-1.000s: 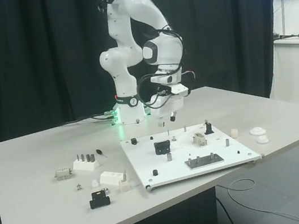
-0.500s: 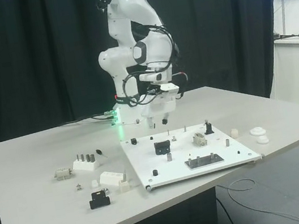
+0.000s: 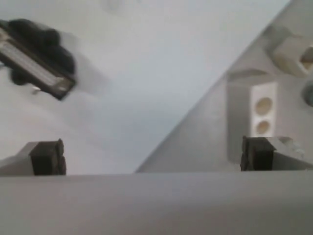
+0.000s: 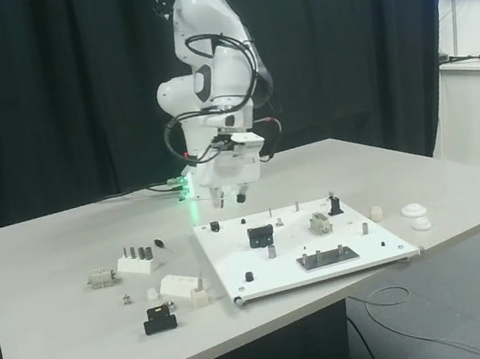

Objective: Pick BNC.

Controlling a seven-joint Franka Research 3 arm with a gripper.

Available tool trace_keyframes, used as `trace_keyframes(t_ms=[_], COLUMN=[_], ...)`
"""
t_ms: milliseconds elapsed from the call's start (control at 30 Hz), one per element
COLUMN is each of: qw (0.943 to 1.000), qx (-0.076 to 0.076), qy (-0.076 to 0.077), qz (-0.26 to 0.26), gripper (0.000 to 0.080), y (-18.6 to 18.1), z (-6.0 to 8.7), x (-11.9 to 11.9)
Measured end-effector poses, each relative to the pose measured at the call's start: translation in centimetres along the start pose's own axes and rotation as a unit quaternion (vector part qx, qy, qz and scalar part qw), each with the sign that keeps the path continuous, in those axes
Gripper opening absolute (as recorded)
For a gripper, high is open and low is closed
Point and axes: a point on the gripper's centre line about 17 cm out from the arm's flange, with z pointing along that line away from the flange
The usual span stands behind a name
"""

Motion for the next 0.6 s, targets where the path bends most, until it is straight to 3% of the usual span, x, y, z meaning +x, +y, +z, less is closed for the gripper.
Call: trace_keyframes(t_ms=[233, 600], qw=[0.9998, 0.9968], qx=[-0.014, -0.046], qy=[0.006, 0.028], qz=[0.009, 0.058], gripper=[0.0800, 0.0800], y=[3.5, 9.5], z=[-0.5, -0.9], x=[-0.9, -2.5])
